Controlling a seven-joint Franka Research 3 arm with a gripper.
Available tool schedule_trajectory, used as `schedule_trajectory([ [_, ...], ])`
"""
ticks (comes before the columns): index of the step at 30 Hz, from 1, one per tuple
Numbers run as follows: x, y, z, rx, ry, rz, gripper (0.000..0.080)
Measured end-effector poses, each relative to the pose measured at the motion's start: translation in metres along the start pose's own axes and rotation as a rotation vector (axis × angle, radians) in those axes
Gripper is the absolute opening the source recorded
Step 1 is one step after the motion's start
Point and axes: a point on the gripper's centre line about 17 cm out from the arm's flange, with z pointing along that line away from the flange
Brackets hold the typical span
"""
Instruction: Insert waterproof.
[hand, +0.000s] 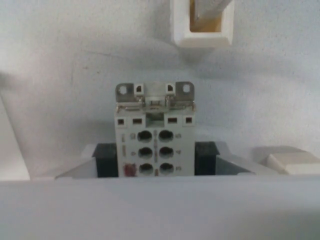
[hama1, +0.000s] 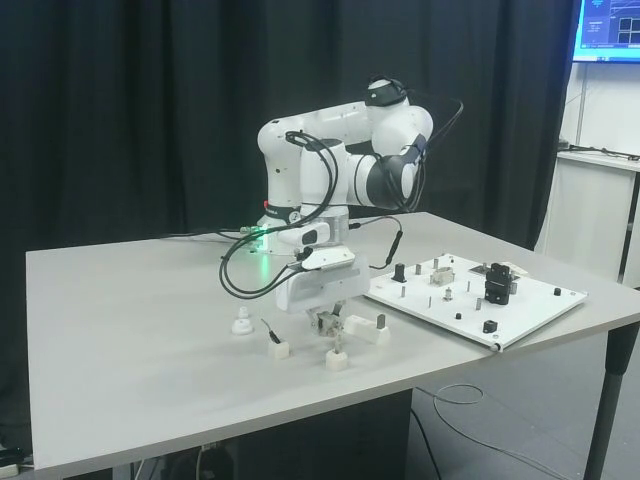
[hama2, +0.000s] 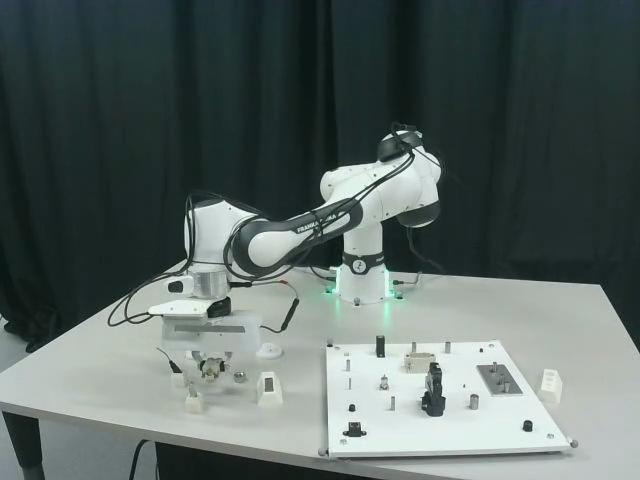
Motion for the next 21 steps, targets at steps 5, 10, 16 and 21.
schedule_trajectory([
  [5,0.0,0.0,0.0,0.0,0.0,0.003,0.0311],
  [10,0.0,0.0,0.0,0.0,0.0,0.004,0.0311],
  [16,0.0,-0.003,0.0,0.008,-0.002,0.033,0.0311],
  [21,0.001,-0.016,-0.003,0.036,-0.01,0.055,0.0311],
])
